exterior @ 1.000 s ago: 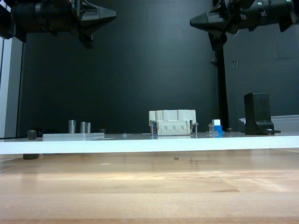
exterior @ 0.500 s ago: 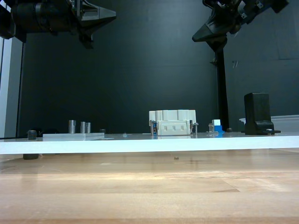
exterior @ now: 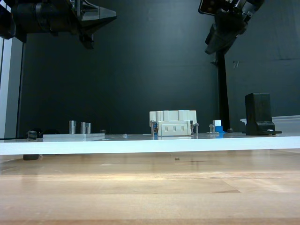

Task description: Pick the 16mm bar from the taskboard and place it in the container

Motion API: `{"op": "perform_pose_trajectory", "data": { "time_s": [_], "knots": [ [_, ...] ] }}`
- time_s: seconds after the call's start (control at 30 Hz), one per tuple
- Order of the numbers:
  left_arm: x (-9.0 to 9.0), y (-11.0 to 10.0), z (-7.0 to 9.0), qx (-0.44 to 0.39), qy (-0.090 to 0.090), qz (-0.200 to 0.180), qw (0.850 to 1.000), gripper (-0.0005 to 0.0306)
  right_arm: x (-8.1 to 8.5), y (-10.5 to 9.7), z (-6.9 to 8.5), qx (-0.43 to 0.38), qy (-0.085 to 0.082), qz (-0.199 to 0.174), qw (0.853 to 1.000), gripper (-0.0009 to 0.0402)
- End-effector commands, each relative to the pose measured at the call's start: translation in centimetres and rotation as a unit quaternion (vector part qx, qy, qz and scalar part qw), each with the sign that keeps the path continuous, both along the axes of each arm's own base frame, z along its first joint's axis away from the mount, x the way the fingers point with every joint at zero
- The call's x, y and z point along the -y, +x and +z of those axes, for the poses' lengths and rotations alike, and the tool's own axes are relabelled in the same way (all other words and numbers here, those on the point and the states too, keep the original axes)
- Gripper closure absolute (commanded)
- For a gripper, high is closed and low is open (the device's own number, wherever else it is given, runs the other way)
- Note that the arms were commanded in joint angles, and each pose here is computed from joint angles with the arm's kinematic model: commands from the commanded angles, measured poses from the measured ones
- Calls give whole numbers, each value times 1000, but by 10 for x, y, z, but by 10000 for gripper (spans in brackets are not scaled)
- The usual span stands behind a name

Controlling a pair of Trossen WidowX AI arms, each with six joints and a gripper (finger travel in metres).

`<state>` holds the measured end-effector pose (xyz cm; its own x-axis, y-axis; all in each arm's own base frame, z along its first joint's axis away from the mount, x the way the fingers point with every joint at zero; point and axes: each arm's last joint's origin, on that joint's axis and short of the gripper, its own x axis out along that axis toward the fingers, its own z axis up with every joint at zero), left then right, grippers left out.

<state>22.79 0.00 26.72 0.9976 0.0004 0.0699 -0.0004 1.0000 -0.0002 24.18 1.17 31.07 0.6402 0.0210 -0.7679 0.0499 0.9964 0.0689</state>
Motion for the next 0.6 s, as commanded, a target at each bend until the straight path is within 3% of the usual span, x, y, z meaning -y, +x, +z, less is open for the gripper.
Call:
{"op": "perform_pose_trajectory", "data": {
  "time_s": [0.03,0.27,0.43,0.6],
  "knots": [
    [0,0,0,0,0,0,1000,300,-3,2,-3,-28,4,0,1000,393],
    [0,0,0,0,0,0,1000,300,-9,-3,-4,-64,12,-2,998,393],
    [0,0,0,0,0,0,1000,300,-10,-8,-3,-89,8,-4,996,393],
    [0,0,0,0,0,0,1000,300,-16,-11,-6,-117,-10,-10,993,393]
  ]
}}
